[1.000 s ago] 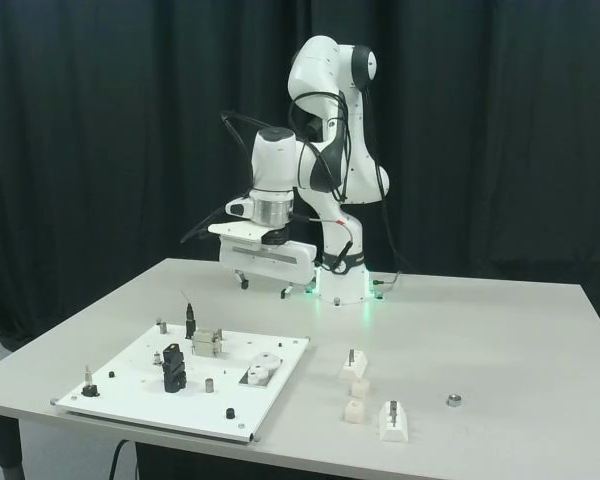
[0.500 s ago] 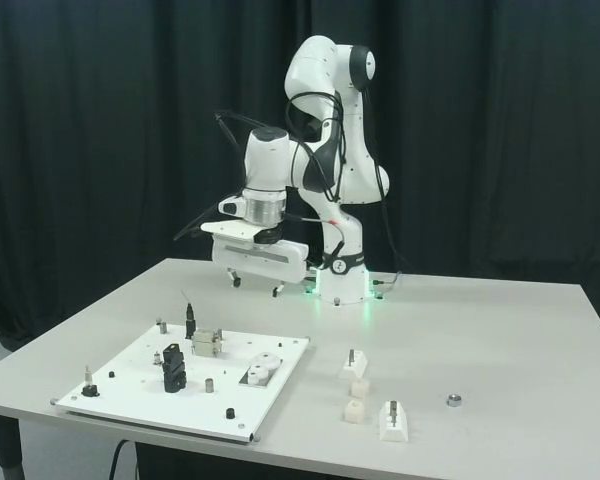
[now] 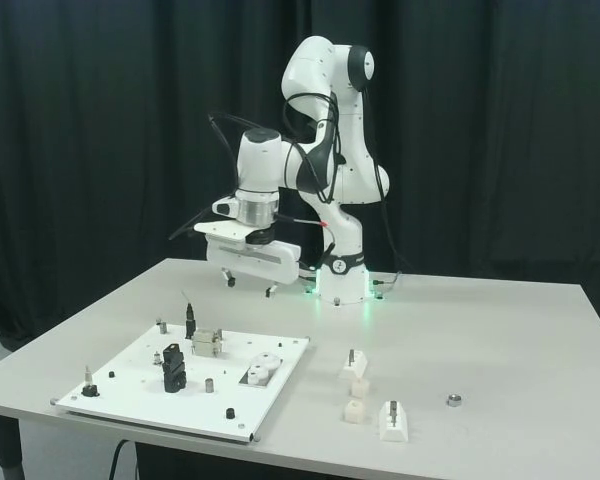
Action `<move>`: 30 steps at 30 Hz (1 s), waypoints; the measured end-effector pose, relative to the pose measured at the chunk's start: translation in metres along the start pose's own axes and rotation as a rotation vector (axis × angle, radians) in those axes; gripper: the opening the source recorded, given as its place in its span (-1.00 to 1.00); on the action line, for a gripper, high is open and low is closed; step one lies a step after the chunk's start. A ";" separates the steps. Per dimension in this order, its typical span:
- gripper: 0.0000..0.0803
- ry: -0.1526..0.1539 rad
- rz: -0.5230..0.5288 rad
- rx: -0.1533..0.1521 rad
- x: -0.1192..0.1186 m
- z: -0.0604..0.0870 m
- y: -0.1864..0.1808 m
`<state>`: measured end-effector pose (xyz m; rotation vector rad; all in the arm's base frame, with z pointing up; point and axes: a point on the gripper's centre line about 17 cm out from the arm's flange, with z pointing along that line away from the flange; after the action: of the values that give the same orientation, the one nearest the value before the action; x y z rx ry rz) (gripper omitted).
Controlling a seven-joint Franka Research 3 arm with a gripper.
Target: Pick square peg 2.
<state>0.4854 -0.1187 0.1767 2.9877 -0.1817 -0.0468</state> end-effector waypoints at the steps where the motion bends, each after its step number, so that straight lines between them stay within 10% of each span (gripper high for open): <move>1: 0.99 0.001 0.000 0.000 0.000 0.000 0.000; 30: 0.99 0.042 -0.085 0.007 0.014 -0.013 -0.022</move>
<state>0.5025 -0.0967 0.1863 2.9987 -0.0505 0.0070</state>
